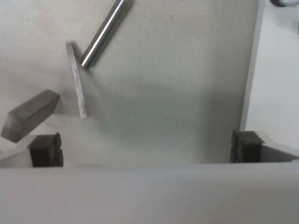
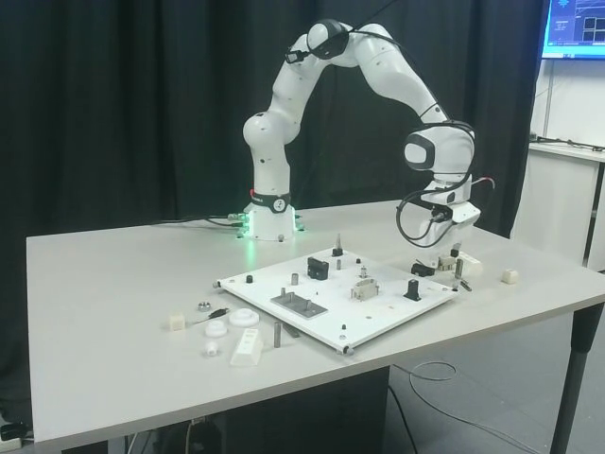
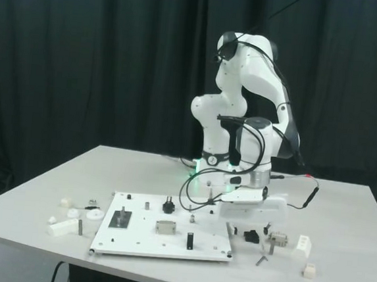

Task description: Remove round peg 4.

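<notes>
I judge the extraction done and the step in hand to be a clean withdrawal: over the grey table (image 2: 104, 284), just off the white board (image 2: 397, 307), the gripper (image 1: 145, 148) stands wide open and holds nothing. I would lift straight up, no sideways drift, since the loose parts below are easily knocked. These are a matte grey block (image 1: 30, 115), blunt and square-cut; a thin flat strip (image 1: 77, 81) with a rough edge; and round peg 4 (image 1: 103, 33) — a smooth, glossy metal cylinder lying flat on the table, its end at the strip, likely to roll.
</notes>
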Robot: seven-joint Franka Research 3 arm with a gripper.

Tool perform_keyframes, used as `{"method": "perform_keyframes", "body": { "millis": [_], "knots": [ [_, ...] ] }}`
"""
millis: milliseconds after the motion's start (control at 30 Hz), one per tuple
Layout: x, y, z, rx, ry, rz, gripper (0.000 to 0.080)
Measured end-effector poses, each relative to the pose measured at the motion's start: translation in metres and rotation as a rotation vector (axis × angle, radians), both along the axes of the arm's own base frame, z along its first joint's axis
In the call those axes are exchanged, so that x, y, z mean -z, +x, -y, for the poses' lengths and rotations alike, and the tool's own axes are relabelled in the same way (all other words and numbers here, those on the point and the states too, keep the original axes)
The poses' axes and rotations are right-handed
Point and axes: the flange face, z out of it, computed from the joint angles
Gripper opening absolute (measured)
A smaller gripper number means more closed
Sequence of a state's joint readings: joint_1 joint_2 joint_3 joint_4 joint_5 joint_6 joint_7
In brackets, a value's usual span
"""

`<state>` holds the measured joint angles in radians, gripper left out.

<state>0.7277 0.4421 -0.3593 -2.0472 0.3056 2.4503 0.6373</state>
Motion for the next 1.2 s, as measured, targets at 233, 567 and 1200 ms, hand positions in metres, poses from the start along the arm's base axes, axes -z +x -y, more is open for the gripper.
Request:
{"method": "perform_keyframes", "body": {
  "millis": [233,567,1200],
  "knots": [
    [-0.004,0.004,0.003,0.003,-0.004,-0.005,0.08],
    [-0.008,0.008,0.008,0.009,-0.007,-0.003,0.08],
    [-0.014,0.014,0.016,0.018,-0.017,-0.01,0.08]
  ]
}}
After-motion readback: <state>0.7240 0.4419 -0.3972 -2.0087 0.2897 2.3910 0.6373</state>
